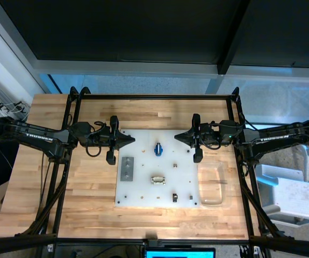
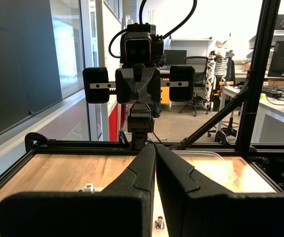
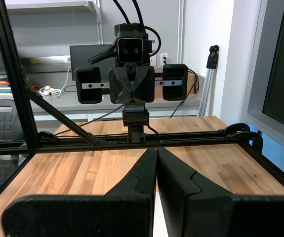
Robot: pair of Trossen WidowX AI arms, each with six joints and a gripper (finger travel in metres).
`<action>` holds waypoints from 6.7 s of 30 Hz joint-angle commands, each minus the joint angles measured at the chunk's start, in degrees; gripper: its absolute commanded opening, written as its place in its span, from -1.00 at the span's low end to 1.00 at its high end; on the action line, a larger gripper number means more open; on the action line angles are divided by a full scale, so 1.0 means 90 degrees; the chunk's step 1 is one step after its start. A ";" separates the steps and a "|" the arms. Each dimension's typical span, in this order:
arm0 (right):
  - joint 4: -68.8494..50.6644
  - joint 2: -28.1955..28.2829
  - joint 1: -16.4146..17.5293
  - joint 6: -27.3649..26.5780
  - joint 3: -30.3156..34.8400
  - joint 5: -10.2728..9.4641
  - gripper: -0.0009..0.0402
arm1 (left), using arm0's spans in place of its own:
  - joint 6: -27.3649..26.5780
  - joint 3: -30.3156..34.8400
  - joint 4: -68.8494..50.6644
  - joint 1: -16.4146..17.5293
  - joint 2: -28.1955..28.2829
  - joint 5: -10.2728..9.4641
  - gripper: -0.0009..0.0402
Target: Pick the 16mm bar from the taskboard and place it in the container
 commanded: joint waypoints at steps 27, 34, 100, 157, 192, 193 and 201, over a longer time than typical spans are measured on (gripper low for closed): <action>-0.3109 0.0107 0.0051 0.0192 0.1222 -0.0085 -0.96 | 0.0000 0.0002 0.0000 0.0000 0.0002 0.0002 -0.96; -0.4714 0.0636 0.0083 0.0340 0.2006 -0.0075 -0.96 | 0.0000 0.0002 0.0000 -0.0002 0.0002 0.0002 -0.96; -1.0159 0.3512 0.2096 0.2538 0.4947 -0.0075 -0.96 | 0.0000 0.0002 -0.0002 0.0000 0.0002 0.0002 -0.96; -0.9848 0.4724 0.3759 0.3997 0.5302 -0.0066 -0.59 | 0.0000 0.0002 0.0000 -0.0002 0.0002 0.0002 -0.96; -0.9367 0.5064 0.3762 0.3655 0.4920 0.0083 0.08 | 0.0000 0.0002 0.0000 0.0000 0.0002 0.0002 -0.96; -0.9360 0.5064 0.3764 0.3636 0.4884 0.0083 0.08 | 0.0000 0.0002 0.0000 -0.0002 0.0002 0.0002 -0.96; -0.8993 0.5064 0.3767 0.3546 0.4588 0.0051 0.08 | 0.0000 0.0002 0.0000 0.0000 0.0002 0.0002 -0.96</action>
